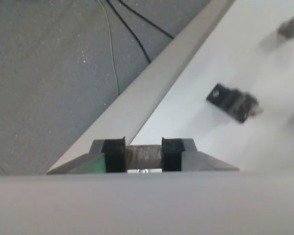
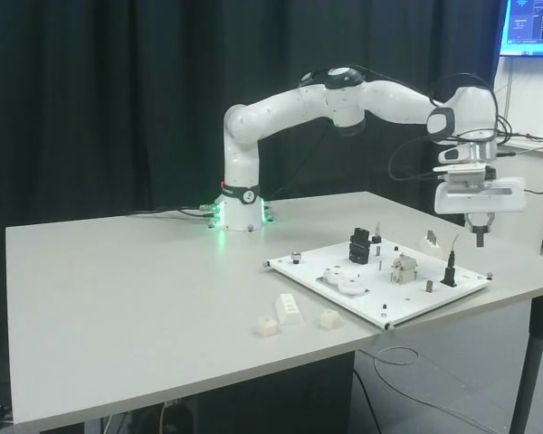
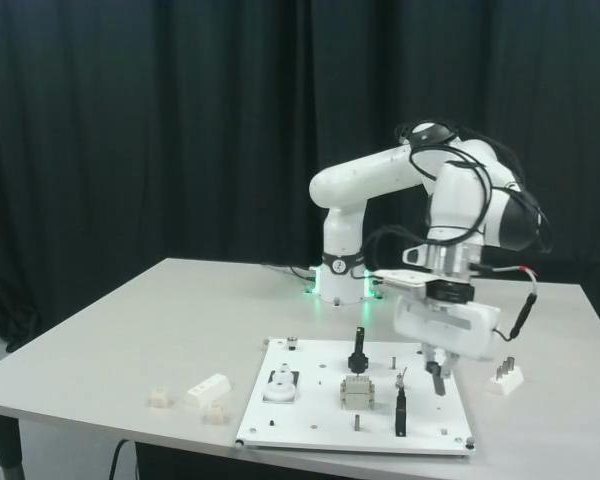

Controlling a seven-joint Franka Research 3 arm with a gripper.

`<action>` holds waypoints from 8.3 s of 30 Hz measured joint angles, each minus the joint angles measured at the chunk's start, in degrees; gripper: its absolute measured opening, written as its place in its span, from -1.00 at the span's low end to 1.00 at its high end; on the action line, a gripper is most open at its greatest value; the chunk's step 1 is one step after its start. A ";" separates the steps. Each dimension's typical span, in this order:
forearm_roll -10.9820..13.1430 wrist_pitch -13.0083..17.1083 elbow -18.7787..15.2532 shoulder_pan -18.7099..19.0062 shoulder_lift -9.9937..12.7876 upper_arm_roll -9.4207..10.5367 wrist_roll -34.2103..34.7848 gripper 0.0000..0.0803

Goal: Insert square peg 4.

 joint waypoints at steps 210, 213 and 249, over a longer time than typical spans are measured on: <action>-15.90 -7.50 15.23 -7.86 -2.54 12.24 47.33 -0.62; -15.99 -7.50 15.23 -7.83 -2.54 12.03 47.39 -0.62; -17.49 -7.50 14.23 -7.81 -3.04 11.79 48.06 -0.62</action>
